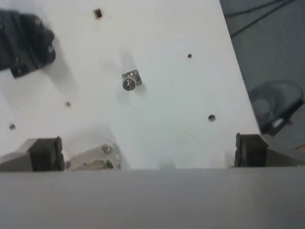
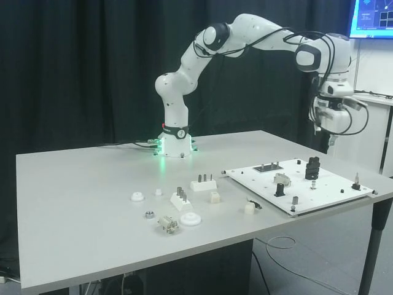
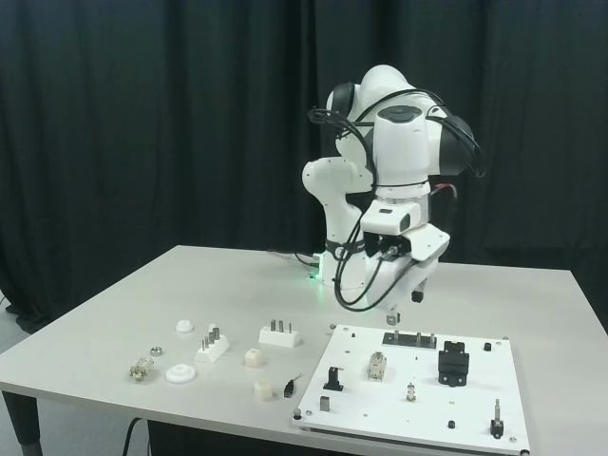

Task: Pick BNC.

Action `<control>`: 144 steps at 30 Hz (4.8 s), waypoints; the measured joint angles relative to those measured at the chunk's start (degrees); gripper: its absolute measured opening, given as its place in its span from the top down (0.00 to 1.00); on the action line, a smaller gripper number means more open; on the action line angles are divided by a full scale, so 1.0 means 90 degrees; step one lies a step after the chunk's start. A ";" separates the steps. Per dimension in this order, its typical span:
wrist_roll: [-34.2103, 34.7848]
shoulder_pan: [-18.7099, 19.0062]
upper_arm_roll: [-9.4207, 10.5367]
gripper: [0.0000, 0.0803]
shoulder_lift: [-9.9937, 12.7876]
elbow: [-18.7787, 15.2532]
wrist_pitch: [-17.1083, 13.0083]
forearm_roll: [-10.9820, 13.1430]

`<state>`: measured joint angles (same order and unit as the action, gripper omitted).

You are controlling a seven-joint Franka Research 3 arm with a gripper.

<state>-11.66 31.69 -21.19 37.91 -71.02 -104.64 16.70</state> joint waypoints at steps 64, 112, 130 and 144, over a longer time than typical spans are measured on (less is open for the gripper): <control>0.7403 0.0066 -0.0025 0.00 0.0520 0.0000 -0.0862 0.0054; 1.2476 0.0309 -0.0075 0.00 0.0864 -0.0080 -0.0807 -0.0356; 1.4065 0.0300 -0.0097 0.00 0.0966 -0.0124 -0.0812 -0.0112; 1.4272 0.0279 -0.0097 0.00 0.1027 -0.0362 -0.0986 0.0221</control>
<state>116.79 34.20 -22.06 47.15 -74.28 -113.51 18.69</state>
